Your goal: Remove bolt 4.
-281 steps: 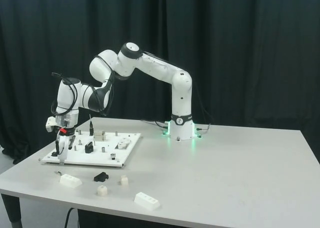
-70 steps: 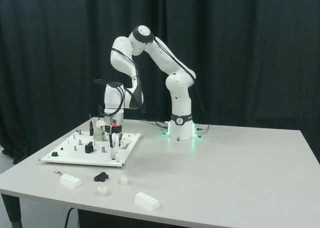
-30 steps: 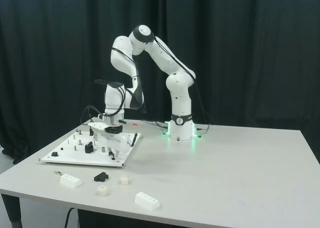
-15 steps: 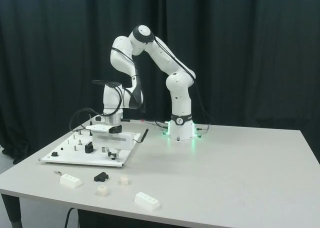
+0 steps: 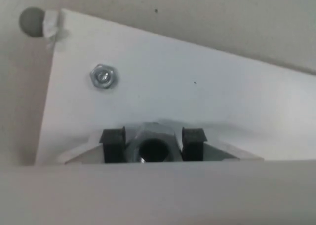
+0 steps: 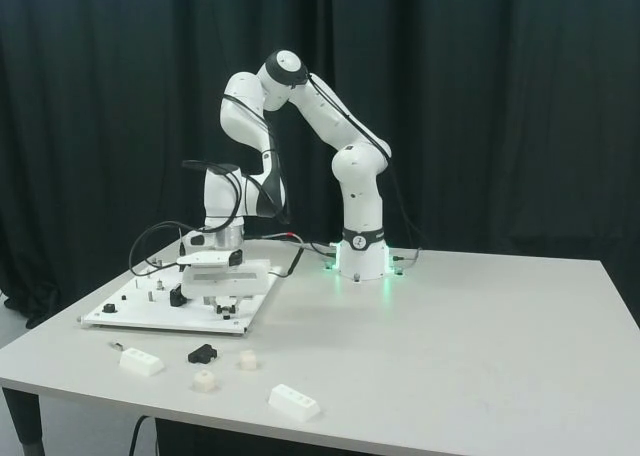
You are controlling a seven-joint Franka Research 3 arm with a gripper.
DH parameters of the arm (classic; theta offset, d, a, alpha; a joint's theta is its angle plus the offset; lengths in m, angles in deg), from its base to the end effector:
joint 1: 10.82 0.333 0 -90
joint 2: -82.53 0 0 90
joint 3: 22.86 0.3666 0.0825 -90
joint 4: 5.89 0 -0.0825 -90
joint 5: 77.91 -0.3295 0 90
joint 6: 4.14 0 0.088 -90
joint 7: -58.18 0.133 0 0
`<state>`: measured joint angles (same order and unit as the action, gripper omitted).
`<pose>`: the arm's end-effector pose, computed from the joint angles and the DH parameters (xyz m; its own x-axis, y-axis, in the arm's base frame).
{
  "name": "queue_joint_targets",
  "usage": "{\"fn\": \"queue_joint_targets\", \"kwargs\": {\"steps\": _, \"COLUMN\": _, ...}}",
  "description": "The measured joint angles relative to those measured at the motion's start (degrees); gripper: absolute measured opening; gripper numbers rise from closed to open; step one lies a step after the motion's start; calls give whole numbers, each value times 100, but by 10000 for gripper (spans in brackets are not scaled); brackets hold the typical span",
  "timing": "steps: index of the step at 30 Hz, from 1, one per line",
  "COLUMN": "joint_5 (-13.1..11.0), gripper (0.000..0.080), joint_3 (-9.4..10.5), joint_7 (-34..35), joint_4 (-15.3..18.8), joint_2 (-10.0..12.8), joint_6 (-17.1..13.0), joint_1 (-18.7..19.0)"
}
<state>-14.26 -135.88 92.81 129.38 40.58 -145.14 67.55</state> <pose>0.3875 -0.2817 0.2534 0.9235 -0.3712 0.0963 -0.3700 -0.9285 -0.0306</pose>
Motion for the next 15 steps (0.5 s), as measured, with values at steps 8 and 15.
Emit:
{"fn": "queue_joint_targets", "kwargs": {"steps": 8, "joint_5": -27, "gripper": 242, "joint_3": 7, "joint_7": -678, "joint_4": -6, "joint_2": 2, "joint_6": 34, "joint_1": 1}}
{"fn": "queue_joint_targets", "kwargs": {"steps": 15, "joint_5": -34, "gripper": 242, "joint_3": 11, "joint_7": -722, "joint_4": -20, "joint_2": 2, "joint_6": 69, "joint_1": 2}}
